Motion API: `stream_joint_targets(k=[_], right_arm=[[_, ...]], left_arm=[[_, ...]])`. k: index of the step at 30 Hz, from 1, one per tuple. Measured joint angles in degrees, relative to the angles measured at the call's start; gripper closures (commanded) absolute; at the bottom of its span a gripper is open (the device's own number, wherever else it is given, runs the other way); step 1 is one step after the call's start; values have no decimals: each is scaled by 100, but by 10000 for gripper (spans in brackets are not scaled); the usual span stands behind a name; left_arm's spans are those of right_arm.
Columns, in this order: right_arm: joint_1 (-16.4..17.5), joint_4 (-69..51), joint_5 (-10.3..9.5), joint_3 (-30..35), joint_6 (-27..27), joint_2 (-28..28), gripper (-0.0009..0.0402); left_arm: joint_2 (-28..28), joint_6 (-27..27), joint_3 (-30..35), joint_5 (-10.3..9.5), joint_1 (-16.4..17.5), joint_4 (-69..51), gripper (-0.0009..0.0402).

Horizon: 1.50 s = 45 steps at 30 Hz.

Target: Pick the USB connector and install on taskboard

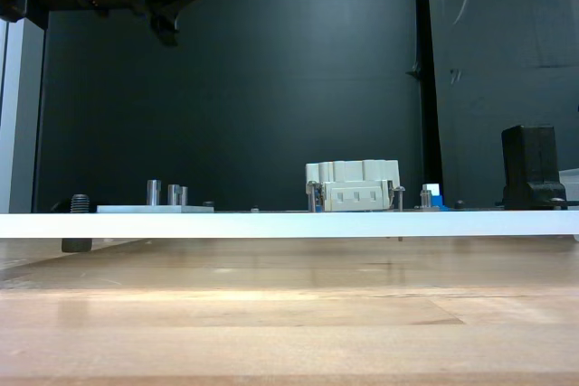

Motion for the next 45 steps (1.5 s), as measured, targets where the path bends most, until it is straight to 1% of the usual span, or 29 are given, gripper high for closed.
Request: stream_joint_targets(k=[9, 15, 21, 28, 33, 38, 45], right_arm=[[79, 55, 4, -118, 68, -258, 393], [175, 348, 13, -356, 192, -404, 393], [247, 337, 280, -387, 190, -542, 393], [262, 284, 326, -389, 166, -632, 393], [271, 192, 422, -348, 146, -632, 393], [275, -278, 564, -59, 131, -586, 393], [269, -417, 566, 120, 107, -586, 393]], left_arm=[[0, 0, 0, 0, 0, 0, 393], [0, 2, 0, -2, 0, 2, 393], [0, 2, 0, 0, 0, 2, 393], [0, 0, 0, 0, 0, 2, 393], [0, 0, 0, -2, 0, 2, 393], [0, 2, 0, 0, 0, 0, 393], [0, 0, 0, 0, 0, 2, 393]])
